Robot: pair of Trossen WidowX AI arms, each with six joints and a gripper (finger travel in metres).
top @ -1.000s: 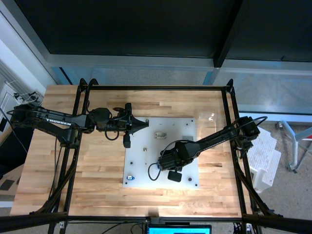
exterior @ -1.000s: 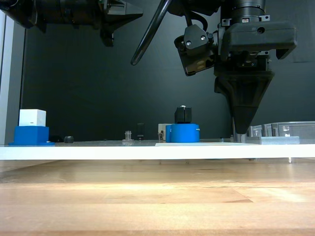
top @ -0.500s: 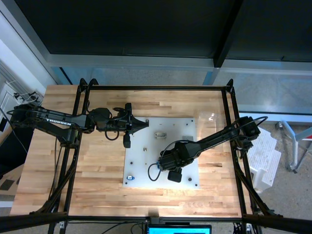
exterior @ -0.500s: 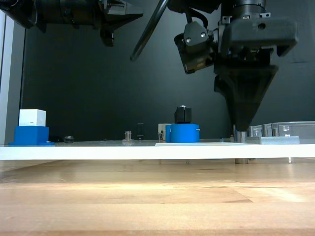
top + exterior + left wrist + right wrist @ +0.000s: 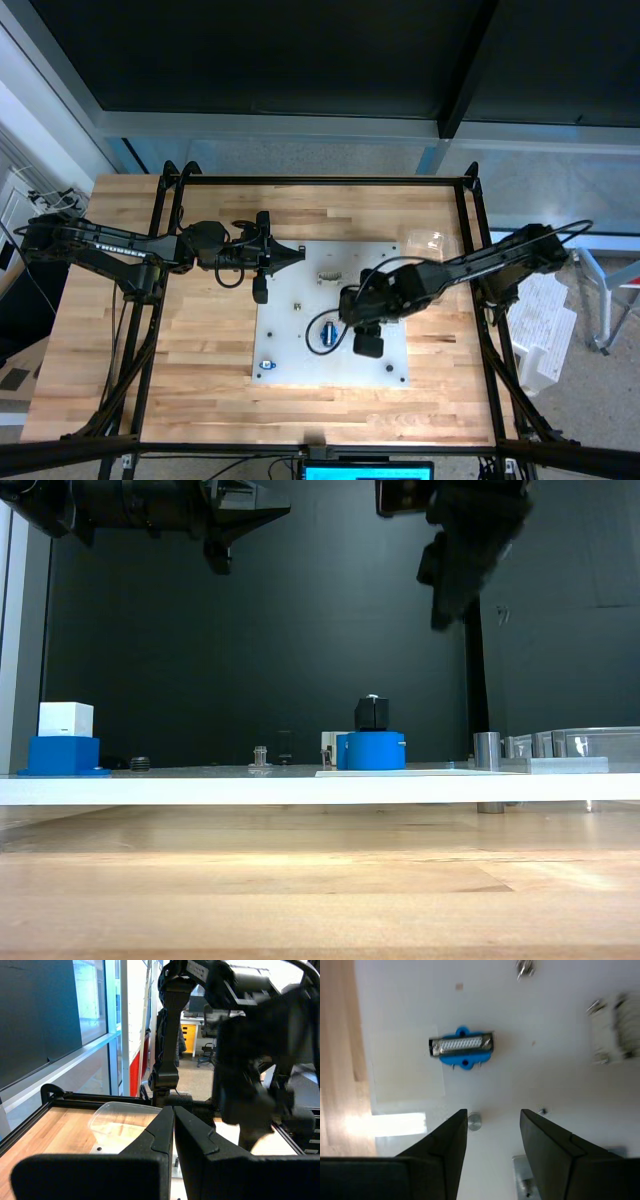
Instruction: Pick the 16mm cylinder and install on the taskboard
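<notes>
1. Right gripper (image 5: 493,1116) hangs high above the taskboard (image 5: 385,262), its fingers (image 5: 445,1155) spread wide with nothing between them.
2. Cylinder (image 5: 486,751) stands upright in the taskboard, with no gripper touching it. A grey stub shows under the plate directly beneath it.
3. From the right wrist, the cylinder lies under the gap between the fingers, close to one tip, with the blue connector (image 5: 461,1047) beyond.
4. Left gripper (image 5: 300,249) hovers over the taskboard's far left edge, its fingers pressed together and holding nothing.
</notes>
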